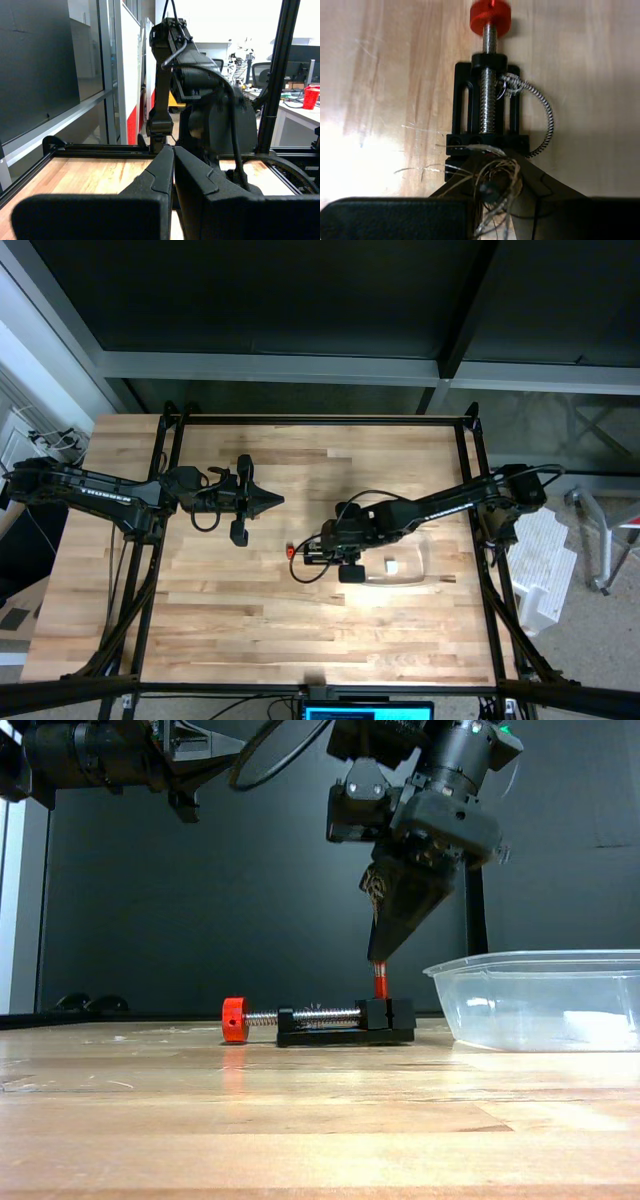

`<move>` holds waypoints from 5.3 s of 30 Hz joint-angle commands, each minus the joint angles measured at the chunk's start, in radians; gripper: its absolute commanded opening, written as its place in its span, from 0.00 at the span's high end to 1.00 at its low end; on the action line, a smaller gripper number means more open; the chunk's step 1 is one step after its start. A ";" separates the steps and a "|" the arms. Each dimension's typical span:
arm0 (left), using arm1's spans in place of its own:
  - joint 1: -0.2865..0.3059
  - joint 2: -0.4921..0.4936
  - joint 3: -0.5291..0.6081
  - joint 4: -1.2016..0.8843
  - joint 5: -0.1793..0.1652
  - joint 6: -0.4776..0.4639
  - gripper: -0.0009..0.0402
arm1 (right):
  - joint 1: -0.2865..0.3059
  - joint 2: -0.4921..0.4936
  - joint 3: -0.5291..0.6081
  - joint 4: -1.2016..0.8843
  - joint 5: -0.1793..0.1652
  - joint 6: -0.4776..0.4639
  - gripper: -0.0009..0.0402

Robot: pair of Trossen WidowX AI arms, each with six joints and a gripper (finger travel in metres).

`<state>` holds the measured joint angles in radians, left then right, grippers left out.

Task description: Remove the RCA connector from the receptacle and place in the container

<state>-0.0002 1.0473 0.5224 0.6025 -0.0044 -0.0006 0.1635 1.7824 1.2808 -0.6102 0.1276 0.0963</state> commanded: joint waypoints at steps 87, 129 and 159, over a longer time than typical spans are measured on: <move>0.000 0.000 0.000 0.000 0.000 0.000 0.98 | 0.146 -0.566 -0.490 0.055 0.064 0.273 0.67; 0.000 0.000 0.000 0.000 0.000 0.000 0.98 | -0.190 -0.681 -0.606 1.038 -0.128 -0.132 0.98; 0.000 0.000 0.000 0.000 0.000 0.000 0.98 | -0.192 -0.683 -0.650 1.094 -0.155 -0.110 0.98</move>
<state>-0.0002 1.0473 0.5224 0.6029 -0.0044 -0.0006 -0.0284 1.0988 0.6300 0.4835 -0.0277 -0.0200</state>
